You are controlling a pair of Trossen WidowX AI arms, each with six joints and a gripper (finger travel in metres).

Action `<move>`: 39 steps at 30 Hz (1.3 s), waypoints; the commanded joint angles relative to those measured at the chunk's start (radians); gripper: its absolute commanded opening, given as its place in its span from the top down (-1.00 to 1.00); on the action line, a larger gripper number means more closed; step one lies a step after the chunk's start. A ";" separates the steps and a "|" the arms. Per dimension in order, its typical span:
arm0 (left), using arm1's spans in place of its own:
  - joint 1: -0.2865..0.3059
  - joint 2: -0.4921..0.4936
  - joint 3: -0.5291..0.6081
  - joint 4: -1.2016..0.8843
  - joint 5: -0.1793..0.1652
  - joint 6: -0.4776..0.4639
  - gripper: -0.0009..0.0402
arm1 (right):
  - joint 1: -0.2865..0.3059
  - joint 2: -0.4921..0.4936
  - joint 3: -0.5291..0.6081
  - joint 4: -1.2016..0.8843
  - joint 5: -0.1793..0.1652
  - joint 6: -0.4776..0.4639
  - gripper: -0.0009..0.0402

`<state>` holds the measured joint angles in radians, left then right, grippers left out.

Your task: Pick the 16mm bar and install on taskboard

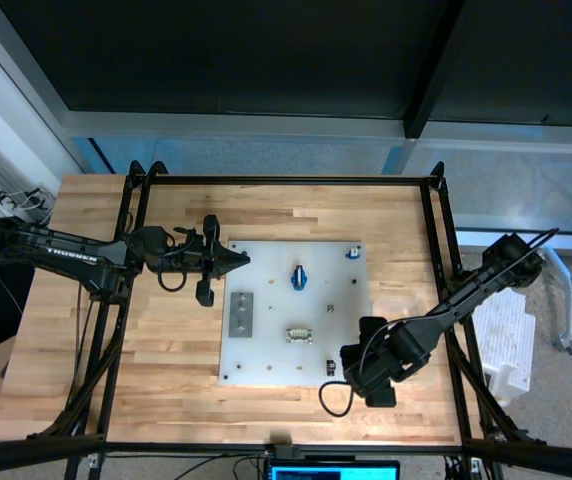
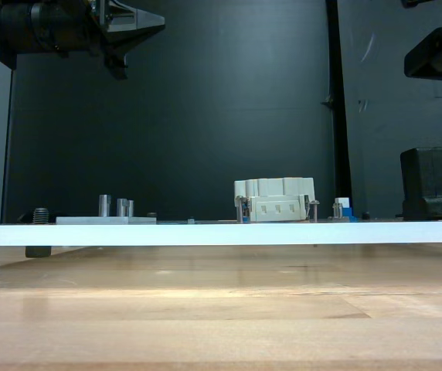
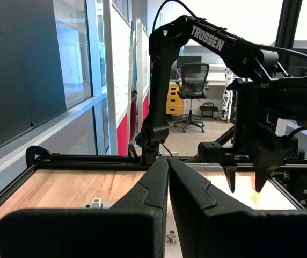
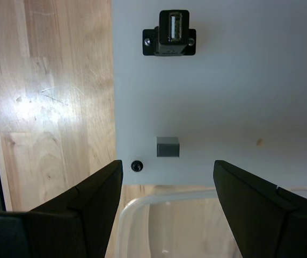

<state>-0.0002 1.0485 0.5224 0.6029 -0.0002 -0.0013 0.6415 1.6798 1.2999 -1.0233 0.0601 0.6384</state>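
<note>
Left gripper (image 1: 244,257): raised over the far-left corner of the taskboard (image 1: 266,355), fingers (image 3: 153,188) pressed together, empty.
Right gripper (image 4: 168,165): pointing down over the taskboard's near-right corner, fingers (image 4: 97,199) spread wide, empty.
Below right gripper: black fitting (image 4: 169,33), small grey square (image 4: 168,146), rim of a clear tray (image 4: 143,207) at the board's edge.
16mm bar: cannot tell where it lies.
Grey block (image 1: 240,313): on the taskboard's left side.

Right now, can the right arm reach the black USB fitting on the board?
Likely yes: the right gripper hangs open above the taskboard, with the black USB fitting bare just ahead of it. The left gripper, shut, sits over the far-left corner.
</note>
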 commanded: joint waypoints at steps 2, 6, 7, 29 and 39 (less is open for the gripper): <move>0.000 0.000 0.000 0.000 0.000 0.000 0.96 | 0.000 -0.003 0.000 -0.006 0.001 0.000 -0.19; 0.000 0.000 0.000 0.000 0.000 0.000 0.96 | 0.000 -0.003 0.000 -0.006 0.000 0.000 -0.19; 0.000 0.000 0.000 0.000 0.000 0.000 0.96 | 0.000 -0.003 0.000 -0.006 0.000 0.000 -0.19; 0.000 0.000 0.000 0.000 0.000 0.000 0.96 | -0.295 -0.117 -0.002 0.006 0.058 -0.238 -0.19; 0.000 0.000 0.000 0.000 0.000 0.000 0.96 | -0.480 -0.173 -0.003 0.124 0.063 -0.427 -0.17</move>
<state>-0.0002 1.0485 0.5224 0.6025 -0.0006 -0.0010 0.1810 1.5158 1.2984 -0.9207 0.1246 0.2325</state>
